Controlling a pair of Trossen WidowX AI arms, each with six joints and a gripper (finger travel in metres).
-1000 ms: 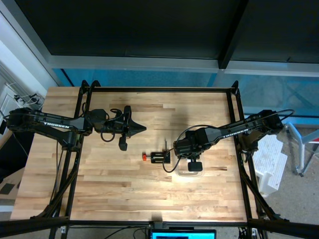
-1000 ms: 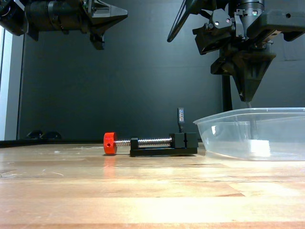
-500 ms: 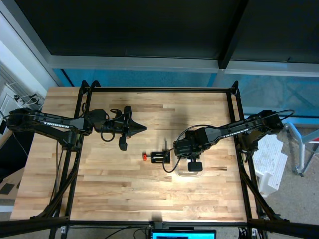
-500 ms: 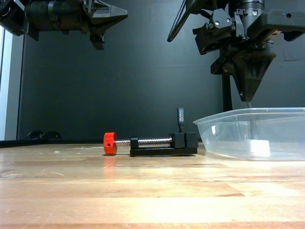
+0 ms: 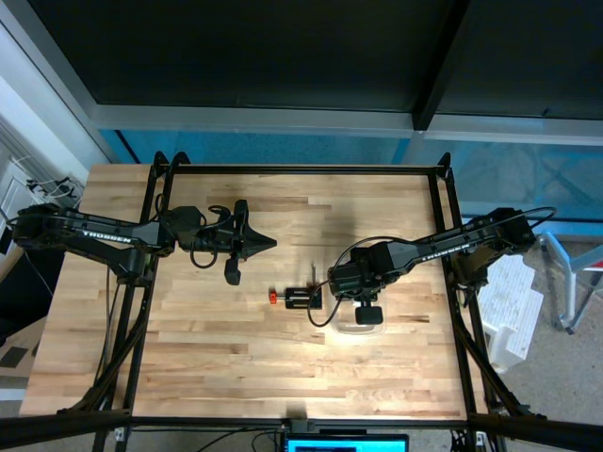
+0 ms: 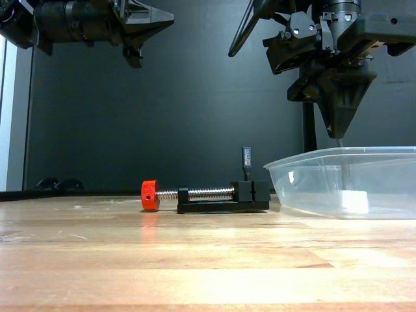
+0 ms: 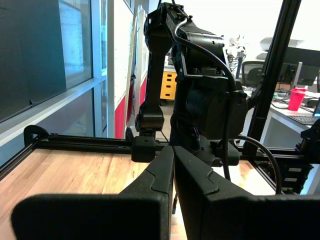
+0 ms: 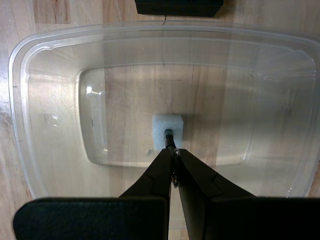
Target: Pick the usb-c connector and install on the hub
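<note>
Table: one pale butcher-block table [image 5: 236, 358] inside a black frame, with a dark wall behind it.
Counts: two arms, two grippers, one tray, one foam block, one clamp, one hub, one usb-c connector.
Writing: white "TROSSEN" lettering runs along the left arm [image 5: 108, 238].
Left: the left gripper [image 7: 173, 150] hovers high over the far left of the table, well apart from the clamp. Its fingers are pressed together on nothing.
Right: the right gripper [image 8: 173, 155] points straight down over the clear tray [image 8: 45, 75] at the right, pinching the usb-c connector [image 8: 170, 137].
Connector: thin and dark, held upright. Its lower tip meets the white foam block [image 8: 161, 125] on the tray floor; whether it sits in the block I cannot tell.
Clamp: the black clamp [image 6: 221, 198], with one red knob [image 6: 149, 195] at its left end, lies just left of the tray.
Hub: the small hub [image 6: 247, 158] stands upright in the clamp's right end, apart from the connector.
</note>
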